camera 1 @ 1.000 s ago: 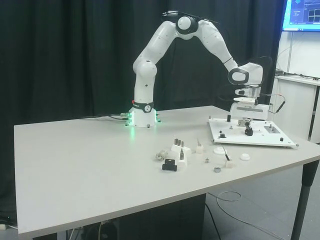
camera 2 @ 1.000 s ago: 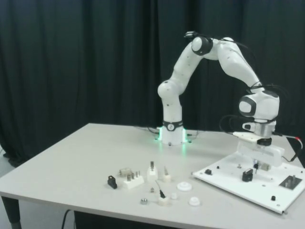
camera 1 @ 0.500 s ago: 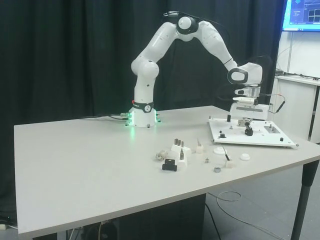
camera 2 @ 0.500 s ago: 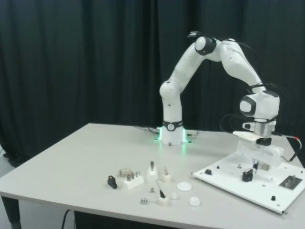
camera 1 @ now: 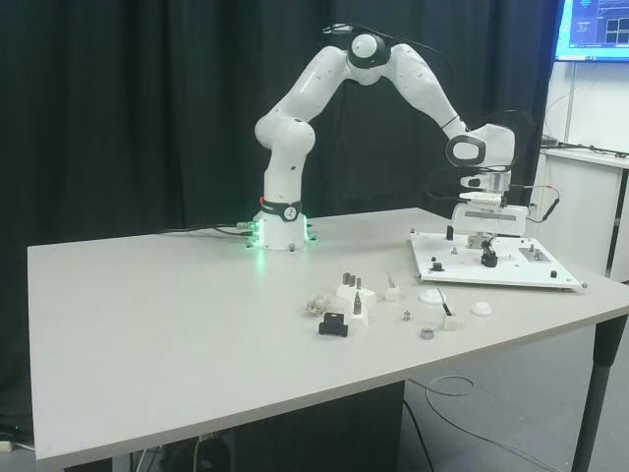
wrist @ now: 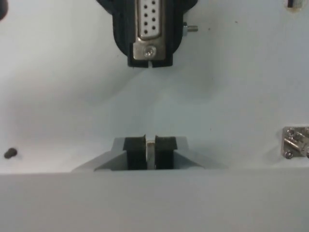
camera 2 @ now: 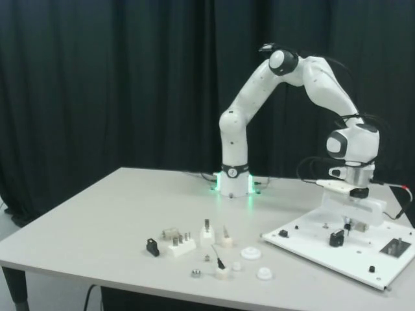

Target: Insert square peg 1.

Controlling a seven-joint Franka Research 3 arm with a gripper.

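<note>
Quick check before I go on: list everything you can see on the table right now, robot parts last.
Board: one, white, on the table's far end from the loose parts, under the gripper.
Connector socket: one, black housing, mounted on the board.
Peg: one, small, pinched between the fingertips.
Loose small parts: a cluster, white, grey and black, mid-table near the front edge.
Table: one, grey.
Arm: one, white, base lit green.
Gripper: one, black pads, shut on the peg.

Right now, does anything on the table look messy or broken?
Nothing looks broken or spilled. The small loose parts sit scattered on the grey table beside the white board, and the gripper holds a thin pale peg upright above that board.
</note>
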